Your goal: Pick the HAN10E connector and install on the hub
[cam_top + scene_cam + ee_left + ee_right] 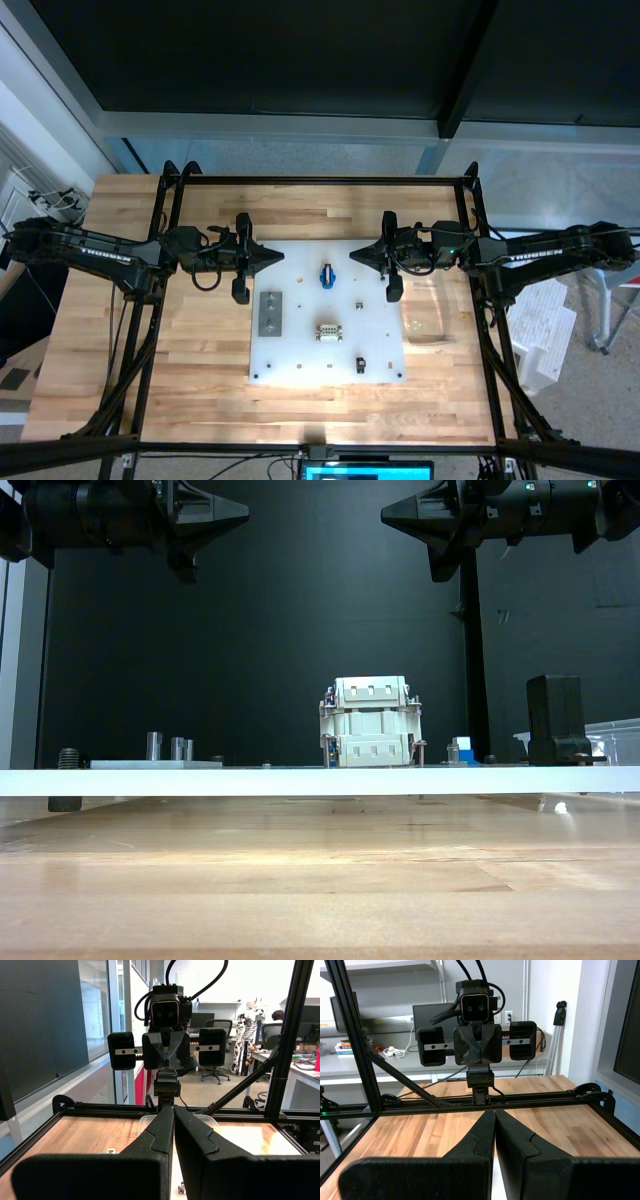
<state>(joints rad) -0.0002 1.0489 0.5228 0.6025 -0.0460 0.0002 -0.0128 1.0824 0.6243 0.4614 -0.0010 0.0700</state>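
Observation:
On the white task board (pixel 300 360), the hub (pixel 327 333) stands near the middle as a small beige-grey socket base with metal end tabs (pixel 368 745). The pale grey HAN10E connector (pixel 368 693) sits on top of it, stacked squarely as far as the low view shows. My left gripper (pixel 283 258) hovers high over the board's back left edge, shut and holding nothing. My right gripper (pixel 352 256) hangs opposite it over the back of the board, also shut and holding nothing. Each wrist view shows its own closed fingers (pixel 172 1110) (pixel 495 1112) pointing at the other arm.
A grey metal block (pixel 270 311) with two holes lies on the board's left. A blue upright part (pixel 327 275) stands behind the hub and a small black part (pixel 361 362) at the front right. A clear tray (pixel 427 312) sits right of the board. A black frame rings the table.

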